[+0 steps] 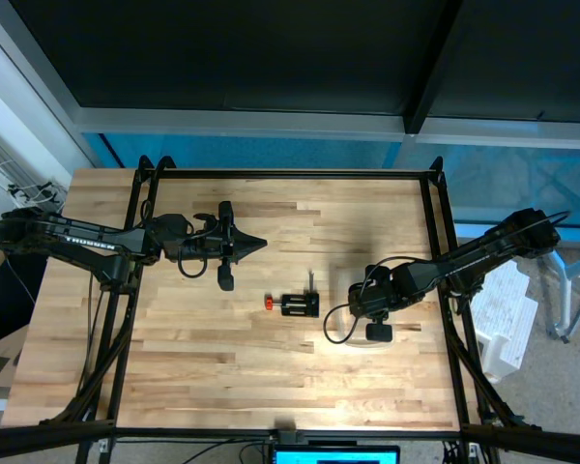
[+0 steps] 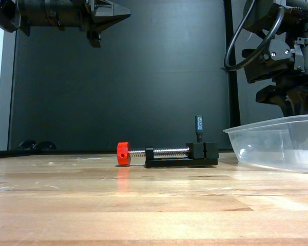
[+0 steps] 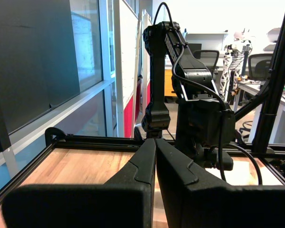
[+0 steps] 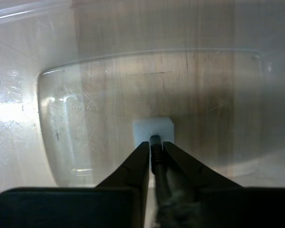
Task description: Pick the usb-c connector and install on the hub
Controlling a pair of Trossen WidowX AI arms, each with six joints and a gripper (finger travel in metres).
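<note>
The hub [image 1: 300, 304] lies mid-table, a black block with an orange-red knob [image 1: 269, 303] at its left end and a thin grey pin [image 2: 198, 125] standing upright. My right gripper [image 4: 155, 142] reaches down into the clear tray [image 1: 336, 327] to the hub's right. It is shut on the usb-c connector [image 4: 155, 146], a small dark piece pinched between the fingertips just over a white square piece [image 4: 153, 127]. My left gripper [image 1: 259, 244] hangs high over the back left of the table, shut and holding nothing.
The clear tray [image 2: 277, 146] stands close to the right of the hub [image 2: 182, 154]. A black frame rail [image 1: 443, 242] runs along the table's right side, and another crosses the back edge. Bare wood lies in front of the hub.
</note>
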